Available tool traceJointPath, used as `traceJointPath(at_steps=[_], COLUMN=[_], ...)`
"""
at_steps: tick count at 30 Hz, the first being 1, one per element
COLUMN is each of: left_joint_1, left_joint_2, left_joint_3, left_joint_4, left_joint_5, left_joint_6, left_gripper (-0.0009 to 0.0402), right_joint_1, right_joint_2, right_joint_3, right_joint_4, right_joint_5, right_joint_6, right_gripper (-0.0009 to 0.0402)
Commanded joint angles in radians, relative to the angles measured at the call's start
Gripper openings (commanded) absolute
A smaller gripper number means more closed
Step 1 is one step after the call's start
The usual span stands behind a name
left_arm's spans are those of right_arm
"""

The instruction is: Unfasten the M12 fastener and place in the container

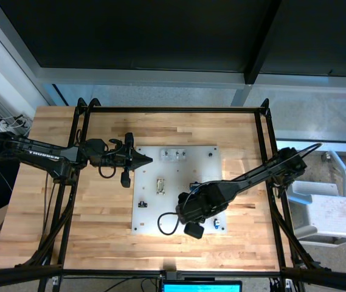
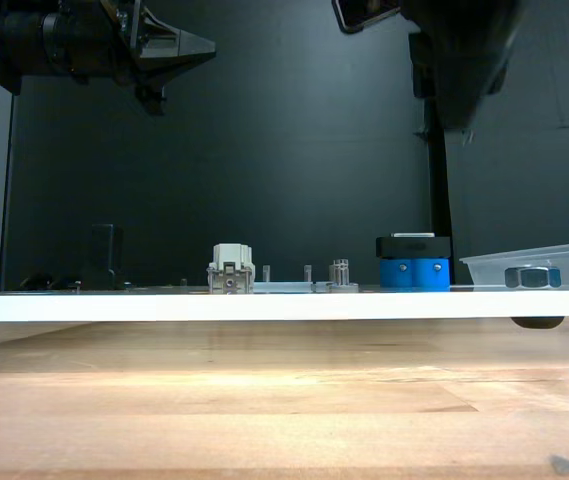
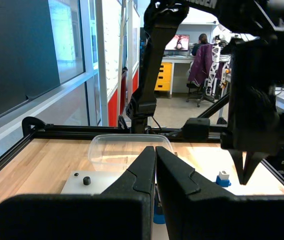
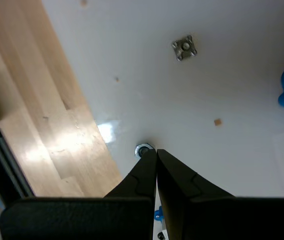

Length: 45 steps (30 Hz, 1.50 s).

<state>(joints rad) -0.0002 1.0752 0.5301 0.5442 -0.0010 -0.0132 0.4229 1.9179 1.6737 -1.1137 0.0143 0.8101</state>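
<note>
My right gripper (image 4: 156,151), jaws together, hangs over the nut (image 4: 142,149) near the board's (image 4: 221,60) right edge; descending unopened, I'd ram it. Left gripper (image 3: 155,150), also closed, hovers over the left edge.

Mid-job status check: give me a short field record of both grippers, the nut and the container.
left gripper: shut, held high over the board's left edge, pointing inward
right gripper: shut, pointing down, well above the nut
nut: on the white board near its edge, ungripped; stud beneath not visible
container: clear tub, behind the nut in the low view; nut not in it
task state: unfastening not yet begun
</note>
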Motion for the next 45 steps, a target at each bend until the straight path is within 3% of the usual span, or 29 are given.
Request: traceJointPath(at_steps=[1, 8, 19, 24, 45], left_joint_1=[0.0, 0.0, 0.0, 0.0, 0.0], left_joint_2=[0.0, 0.0, 0.0, 0.0, 0.0], left_joint_3=[0.0, 0.0, 0.0, 0.0, 0.0], left_joint_4=[0.0, 0.0, 0.0, 0.0, 0.0], left_joint_5=[0.0, 0.0, 0.0, 0.0, 0.0], left_joint_6=[0.0, 0.0, 0.0, 0.0, 0.0], left_gripper=[0.0, 0.0, 0.0, 0.0, 0.0], right_joint_1=[0.01, 0.032, 0.04, 0.04, 0.046], right_joint_2=[0.024, 0.065, 0.07, 0.07, 0.133], right_joint_3=[0.001, 0.0, -0.036, -0.066, -0.084], right_joint_4=[0.0, -0.005, 0.003, 0.027, 0.076], right_joint_5=[-0.027, -0.045, -0.024, -0.024, -0.024], right_joint_6=[0.023, 0.046, 0.081, 0.107, 0.125], right_gripper=[0.0, 0.0017, 0.0178, 0.0224, 0.0232])
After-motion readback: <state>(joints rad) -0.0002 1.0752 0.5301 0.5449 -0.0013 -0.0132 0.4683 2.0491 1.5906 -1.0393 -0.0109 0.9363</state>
